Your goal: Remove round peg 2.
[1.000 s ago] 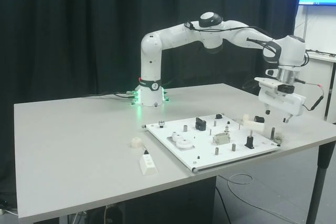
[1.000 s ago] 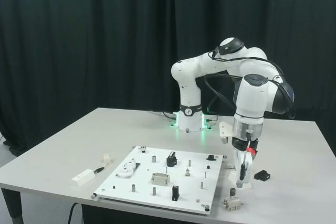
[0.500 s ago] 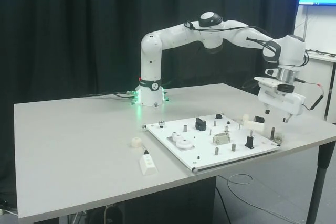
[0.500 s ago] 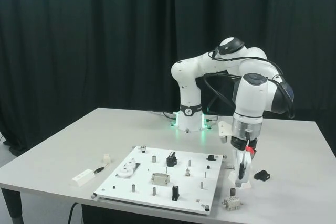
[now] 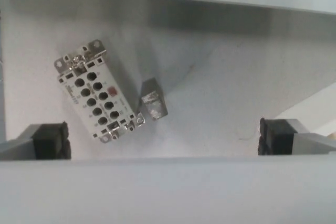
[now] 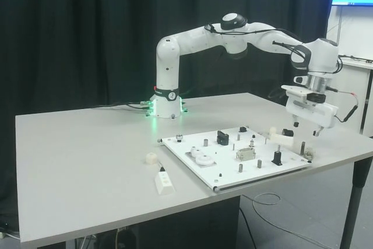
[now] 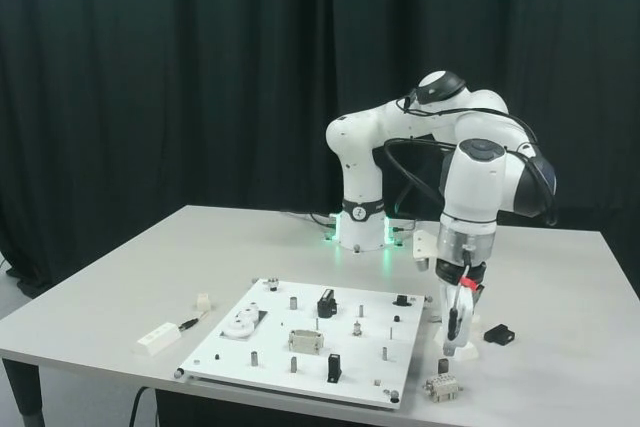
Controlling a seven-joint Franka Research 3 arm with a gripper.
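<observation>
The gripper (image 5: 163,137) hangs above the bare table (image 6: 76,144) just off the edge of the white board (image 7: 260,352), its two fingers (image 5: 51,140) spread well apart with nothing between them. Directly beneath the gap, in the wrist view, a short grey peg (image 5: 153,99) rests on the table surface, and a grey connector block (image 5: 97,96) with two rows of holes lies just beside it, seemingly touching it at one corner. Judging from this, the peg is already off the board and released, so the removal looks essentially done; what seems left is only for the arm to draw clear. I cannot be sure from these views that this peg is the one numbered 2, since no labels are readable. The peg itself is a stubby cylinder with a dull metallic face, and whether it stands upright or leans slightly is hard to tell. Other small pegs still stand in the board, off to the side of the gripper.
</observation>
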